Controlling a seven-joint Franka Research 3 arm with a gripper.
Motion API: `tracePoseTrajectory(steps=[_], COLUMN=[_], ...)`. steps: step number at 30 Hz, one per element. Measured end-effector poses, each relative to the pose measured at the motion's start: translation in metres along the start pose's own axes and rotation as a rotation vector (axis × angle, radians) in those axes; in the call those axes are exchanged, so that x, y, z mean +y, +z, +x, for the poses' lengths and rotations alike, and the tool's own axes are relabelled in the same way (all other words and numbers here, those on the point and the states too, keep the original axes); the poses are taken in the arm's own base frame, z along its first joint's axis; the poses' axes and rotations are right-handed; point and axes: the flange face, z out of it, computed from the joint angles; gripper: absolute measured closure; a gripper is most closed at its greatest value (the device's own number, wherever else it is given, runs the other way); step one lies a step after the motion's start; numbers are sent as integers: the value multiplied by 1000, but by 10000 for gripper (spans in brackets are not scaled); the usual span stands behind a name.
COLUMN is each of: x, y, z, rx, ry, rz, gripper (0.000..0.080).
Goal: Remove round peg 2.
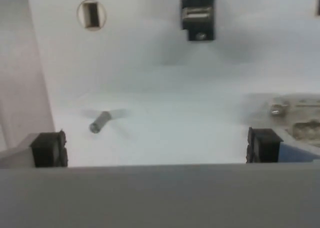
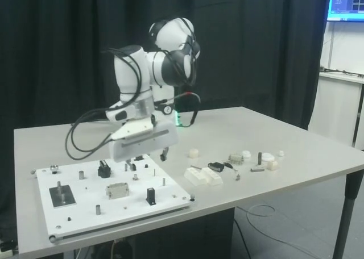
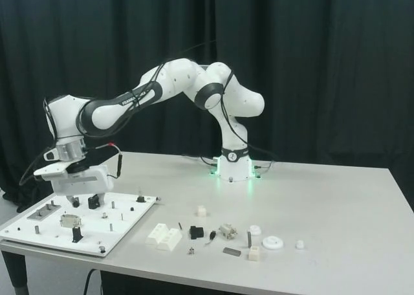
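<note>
– Here, how is the gripper (image 1: 156, 148) shown?
– It is shown open, with its two black fingertips (image 1: 48, 149) spread wide apart. It is held above the white board (image 2: 131, 205), clear of the surface, over the half nearer the arm's base.
– Where is round peg 2 (image 1: 100, 122) located?
– In the wrist view a small grey peg is seen standing in the board, in the gap between the fingertips and nearer one of them; it is touched by neither. It cannot be matched with certainty to any one peg in the room views.
– What is found around it?
– Bare board is seen on all sides of the peg. A black block (image 1: 198, 15) and a round slotted opening (image 1: 91, 14) are set well apart from it.
– And the edges?
– The board is laid at a corner of the grey table (image 2: 284, 134), with its front edge close to the table's edge. Loose parts (image 2: 227, 162) are scattered beside the board, and open tabletop is left beyond them
</note>
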Motion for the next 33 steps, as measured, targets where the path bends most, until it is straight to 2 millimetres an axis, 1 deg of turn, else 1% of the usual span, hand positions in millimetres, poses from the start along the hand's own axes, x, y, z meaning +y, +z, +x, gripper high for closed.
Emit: tracePoseTrajectory(steps=[10,16,23,33], x=[-17,-26,-30,-24], y=[32,46,54,60], z=[-15,-23,-34,-50], rx=[-12,7,46,93], ry=[26,39,57,59], rz=[-30,-57,-98,-110], gripper=[3,3,3,3])
